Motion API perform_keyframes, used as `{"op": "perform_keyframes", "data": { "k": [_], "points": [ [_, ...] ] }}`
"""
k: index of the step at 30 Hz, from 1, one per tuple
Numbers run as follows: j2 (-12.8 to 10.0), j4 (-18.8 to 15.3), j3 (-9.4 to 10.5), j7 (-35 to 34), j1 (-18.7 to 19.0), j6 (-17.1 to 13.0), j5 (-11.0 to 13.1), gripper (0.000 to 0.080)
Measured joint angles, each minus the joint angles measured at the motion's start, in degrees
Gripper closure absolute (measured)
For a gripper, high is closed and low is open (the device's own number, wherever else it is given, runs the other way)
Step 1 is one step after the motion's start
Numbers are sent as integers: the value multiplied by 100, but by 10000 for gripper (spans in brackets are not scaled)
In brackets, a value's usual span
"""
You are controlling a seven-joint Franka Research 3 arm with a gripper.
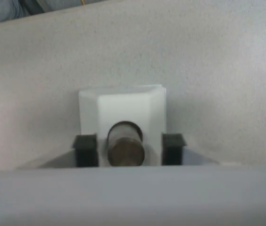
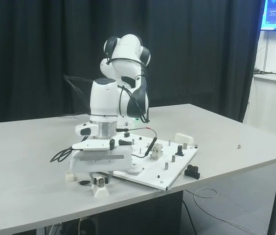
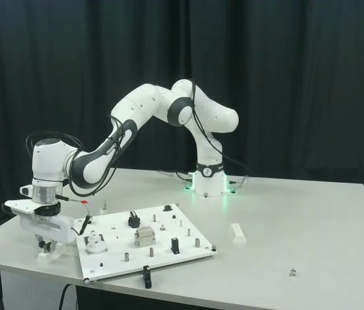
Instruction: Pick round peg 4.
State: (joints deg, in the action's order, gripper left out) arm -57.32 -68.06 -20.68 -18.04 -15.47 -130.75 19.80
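Gripper [image 1: 129, 149] straddling round peg 4 [image 1: 125, 143], jaws spread, nothing clamped yet.

The peg stands in a white holder [image 1: 123, 109] on the grey table [image 1: 218, 70], at 9 o'clock off the white board [image 2: 177, 166]. Smooth dull-metal cylinder, blocky matte black fingertips [image 1: 86, 149] either side with gaps. My worry: closing off-centre could tilt it, and it looks slick enough to slip when lifted.

– Where is the peg [image 1: 125, 145] from where you sit?

– I see it standing in a small block [image 1: 122, 109] on the table [image 2: 30, 147], between the two fingers [image 1: 86, 149].

– And the board [image 3: 188, 248]?

– It lies just beside the block, nearer the arm's base [image 3: 209, 183].
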Motion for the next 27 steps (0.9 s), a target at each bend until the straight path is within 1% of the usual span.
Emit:
{"op": "perform_keyframes", "data": {
  "k": [4, 5, 19, 27],
  "points": [
    [-5, 25, 1, -5, 0, 1, 15, 456],
    [-7, 33, 1, -8, 0, 2, 17, 657],
    [-14, 190, -3, -79, 0, 113, 32, 654],
    [-13, 404, -51, -155, 0, 401, 32, 654]
  ]
}}
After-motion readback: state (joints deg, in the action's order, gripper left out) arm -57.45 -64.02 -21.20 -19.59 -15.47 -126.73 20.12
